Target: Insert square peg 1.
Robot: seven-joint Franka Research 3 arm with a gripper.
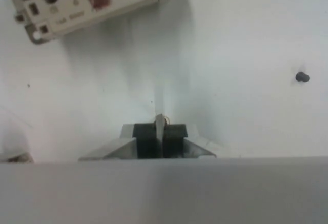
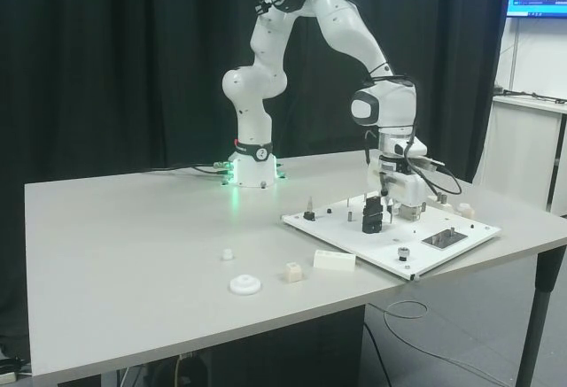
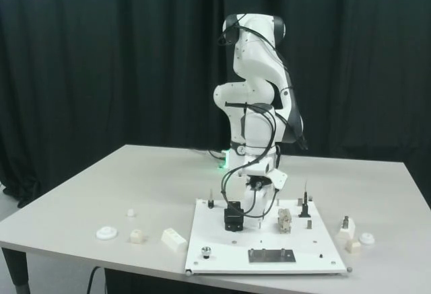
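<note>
Pinching a thin grey sliver between its black pads, the pincer is closed narrow on what I take to be the square peg. The peg hangs in the grip above the white board, not yet in any hole.

The peg looks like metal: stiff, light and flat-sided, with a smooth face that could slip or twist if held loosely. The flat faces suit the flat pads, so the hold belongs on two opposite sides near the upper end, leaving the lower end free to enter.

The board is smooth and matt. Near the pincer lies a pale socket block of moulded plastic, with dark round and square openings and metal clips at its corners. The grey surface carries the board.
</note>
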